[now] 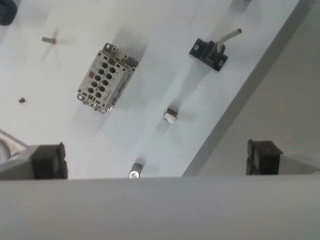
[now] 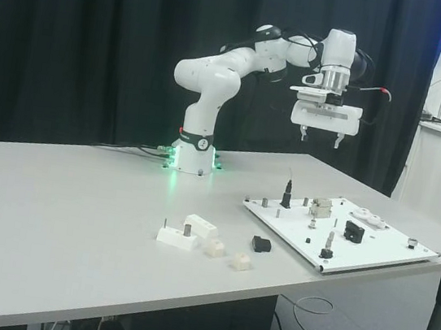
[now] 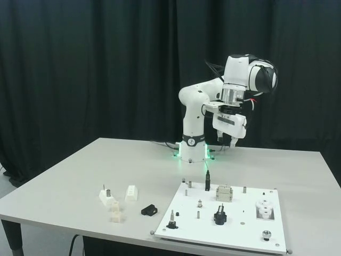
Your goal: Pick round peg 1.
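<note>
A white board lies on the grey table and carries several small upright round pegs. The wrist view shows a short dark peg with a shiny top, a small metal peg and a thin pin. I cannot tell which of them is round peg 1. My gripper hangs high above the board's far side, open, with nothing between its fingers.
The board also holds a grey multi-hole connector, a black clamp with a cable and a white gear part. White blocks and a small black piece lie on the table beside the board.
</note>
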